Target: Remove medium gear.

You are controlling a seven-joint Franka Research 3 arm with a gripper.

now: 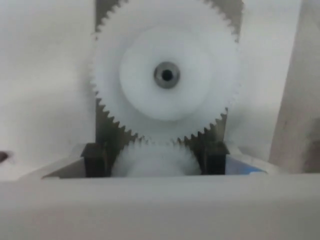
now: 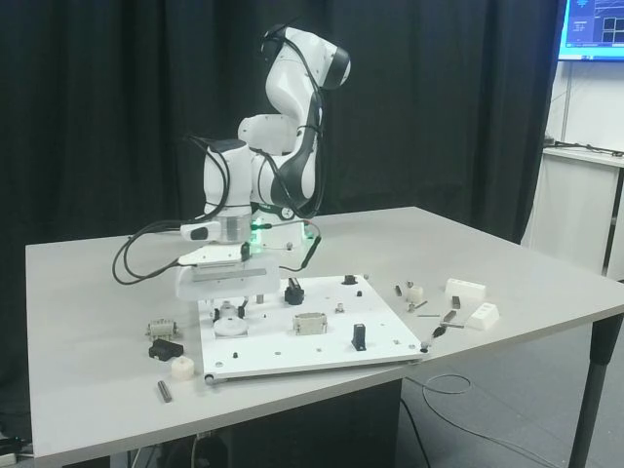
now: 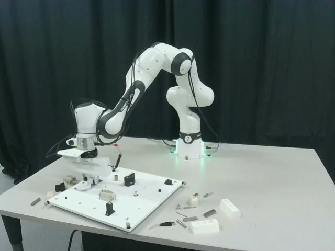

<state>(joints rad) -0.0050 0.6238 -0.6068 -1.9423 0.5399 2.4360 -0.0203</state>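
In the wrist view the medium gear (image 1: 156,161), white and toothed, sits between my black fingertips (image 1: 96,160) and meshes with the large white gear (image 1: 166,75) beyond it. My gripper (image 1: 156,159) is shut on the medium gear, one fingertip against each flank. In the room views the gripper (image 2: 239,297) (image 3: 87,175) is low over the near-left part of the white board (image 2: 322,356) (image 3: 141,209). The large gear (image 2: 231,327) lies flat beside it. The hand hides the medium gear in both room views.
On the board stand black fixtures (image 2: 292,291) (image 2: 359,336) and a grey connector (image 2: 309,323). Loose parts lie left of the board (image 2: 166,348) (image 2: 182,368), with a pin (image 2: 164,390). White blocks (image 2: 466,289) (image 2: 483,314) and small pins lie to its right.
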